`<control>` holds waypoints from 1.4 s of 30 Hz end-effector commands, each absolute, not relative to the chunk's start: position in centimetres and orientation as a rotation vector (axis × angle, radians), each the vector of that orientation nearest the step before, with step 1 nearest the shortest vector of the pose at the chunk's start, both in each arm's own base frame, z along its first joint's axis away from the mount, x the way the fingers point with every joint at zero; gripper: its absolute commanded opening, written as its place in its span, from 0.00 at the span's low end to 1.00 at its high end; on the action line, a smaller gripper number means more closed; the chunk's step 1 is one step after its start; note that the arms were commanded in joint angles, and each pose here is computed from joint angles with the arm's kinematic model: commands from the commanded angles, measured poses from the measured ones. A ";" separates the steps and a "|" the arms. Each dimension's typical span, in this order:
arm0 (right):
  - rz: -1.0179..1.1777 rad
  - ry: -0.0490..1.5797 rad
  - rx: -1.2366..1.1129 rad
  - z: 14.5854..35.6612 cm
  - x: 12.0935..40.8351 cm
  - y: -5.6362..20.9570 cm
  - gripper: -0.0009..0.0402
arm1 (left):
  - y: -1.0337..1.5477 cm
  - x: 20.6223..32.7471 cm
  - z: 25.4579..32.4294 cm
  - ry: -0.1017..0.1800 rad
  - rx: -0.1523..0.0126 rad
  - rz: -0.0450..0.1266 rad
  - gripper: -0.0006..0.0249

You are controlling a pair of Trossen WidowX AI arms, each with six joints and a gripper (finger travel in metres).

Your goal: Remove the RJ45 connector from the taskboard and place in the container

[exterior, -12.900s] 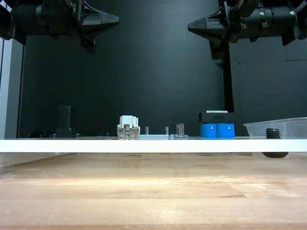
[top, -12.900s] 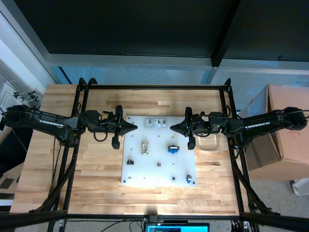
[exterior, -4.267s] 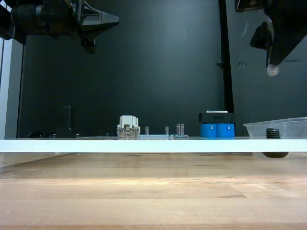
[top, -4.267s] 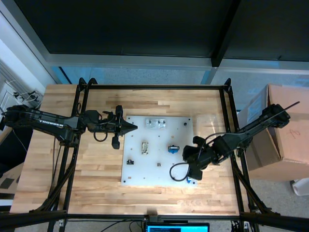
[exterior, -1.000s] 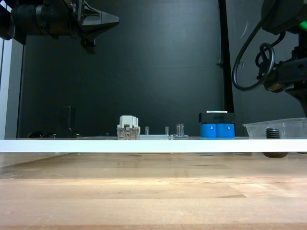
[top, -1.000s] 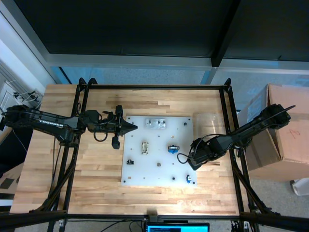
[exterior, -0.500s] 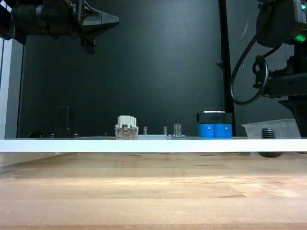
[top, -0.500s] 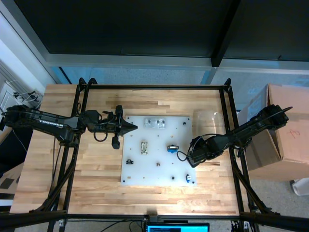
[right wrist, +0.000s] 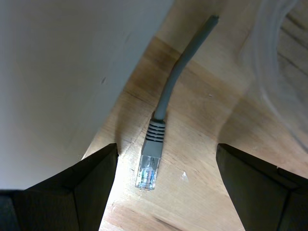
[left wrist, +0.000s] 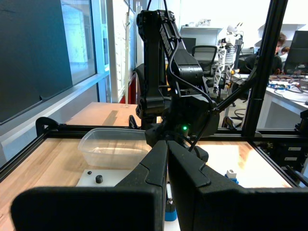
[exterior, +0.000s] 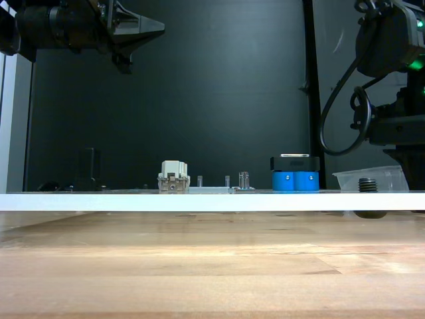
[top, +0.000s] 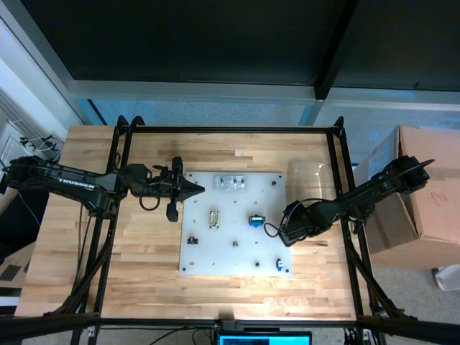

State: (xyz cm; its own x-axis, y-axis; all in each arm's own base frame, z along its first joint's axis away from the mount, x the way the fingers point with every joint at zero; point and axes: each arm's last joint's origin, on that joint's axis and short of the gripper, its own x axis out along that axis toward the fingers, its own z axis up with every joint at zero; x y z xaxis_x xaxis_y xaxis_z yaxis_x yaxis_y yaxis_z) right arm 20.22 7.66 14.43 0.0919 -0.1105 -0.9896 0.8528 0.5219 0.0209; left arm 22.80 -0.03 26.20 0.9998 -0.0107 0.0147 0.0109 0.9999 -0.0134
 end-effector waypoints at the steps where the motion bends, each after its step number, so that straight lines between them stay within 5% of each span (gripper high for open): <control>1: -0.819 1.288 0.743 14.2 20.1 7.7 0.69 | -0.04 22.8 26.19 -0.014 -0.013 -0.011 0.03; 24: -0.804 1.294 0.733 14.2 20.1 7.7 0.03 | -0.04 22.8 26.19 -0.014 -0.013 -0.011 0.02; 34: -0.763 1.326 0.770 15.3 20.2 7.9 0.03 | -0.03 22.8 26.19 -0.014 -0.013 -0.011 0.02; 42: -0.718 1.298 0.761 18.9 20.4 8.0 0.02 | -0.03 22.8 26.19 -0.014 -0.013 -0.011 0.02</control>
State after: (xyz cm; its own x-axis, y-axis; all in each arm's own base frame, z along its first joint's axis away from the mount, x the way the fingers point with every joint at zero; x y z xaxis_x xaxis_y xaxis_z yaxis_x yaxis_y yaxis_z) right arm 20.30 7.99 18.25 0.1166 -0.0308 -0.9927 0.8236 0.5617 0.0793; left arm 22.80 -0.03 26.18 0.9998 -0.0107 0.0139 0.0109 0.9998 -0.0138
